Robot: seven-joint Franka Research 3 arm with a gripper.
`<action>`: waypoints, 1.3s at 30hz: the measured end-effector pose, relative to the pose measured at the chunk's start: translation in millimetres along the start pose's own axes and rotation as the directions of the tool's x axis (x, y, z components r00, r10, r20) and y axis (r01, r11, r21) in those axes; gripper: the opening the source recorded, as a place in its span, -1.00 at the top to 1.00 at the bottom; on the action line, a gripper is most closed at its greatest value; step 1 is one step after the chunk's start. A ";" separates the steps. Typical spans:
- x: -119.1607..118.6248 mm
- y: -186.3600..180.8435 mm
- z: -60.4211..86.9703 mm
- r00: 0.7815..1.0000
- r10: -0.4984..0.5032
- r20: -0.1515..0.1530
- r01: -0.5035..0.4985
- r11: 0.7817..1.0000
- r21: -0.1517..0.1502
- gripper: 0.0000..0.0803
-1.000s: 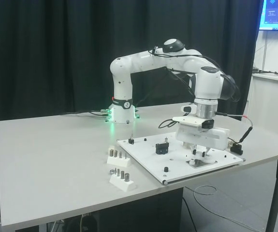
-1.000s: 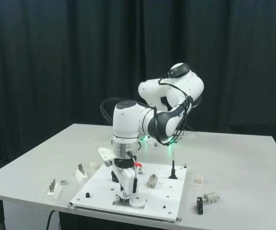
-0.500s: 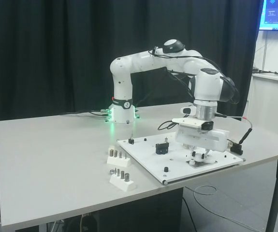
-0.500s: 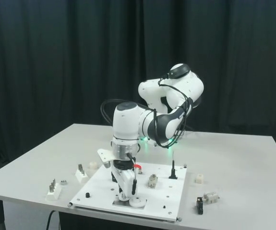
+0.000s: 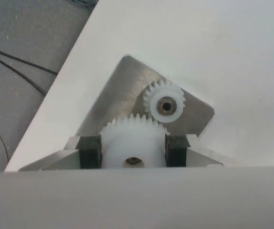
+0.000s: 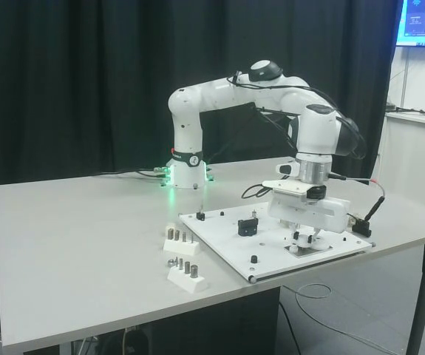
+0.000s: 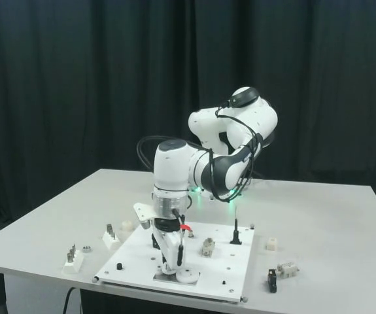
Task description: Insert medium gear.
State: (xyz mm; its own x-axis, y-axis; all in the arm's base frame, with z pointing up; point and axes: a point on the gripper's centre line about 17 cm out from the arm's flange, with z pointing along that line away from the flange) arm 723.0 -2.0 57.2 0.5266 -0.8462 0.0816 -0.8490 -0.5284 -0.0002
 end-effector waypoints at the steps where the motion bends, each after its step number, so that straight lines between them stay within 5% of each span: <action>1: 0.0 0.1 0.0 1.000 0.014 0.000 -0.014 1.000 0.000 0.29; 7: 0.2 0.6 0.3 0.997 0.073 0.000 -0.073 0.997 -0.001 0.29; 39: -0.7 0.3 2.5 0.998 0.064 0.024 -0.065 0.997 0.028 0.29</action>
State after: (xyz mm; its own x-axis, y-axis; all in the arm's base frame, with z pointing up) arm 722.5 -1.6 54.7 0.4717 -0.8799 0.0573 -0.8800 -0.4739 -0.0333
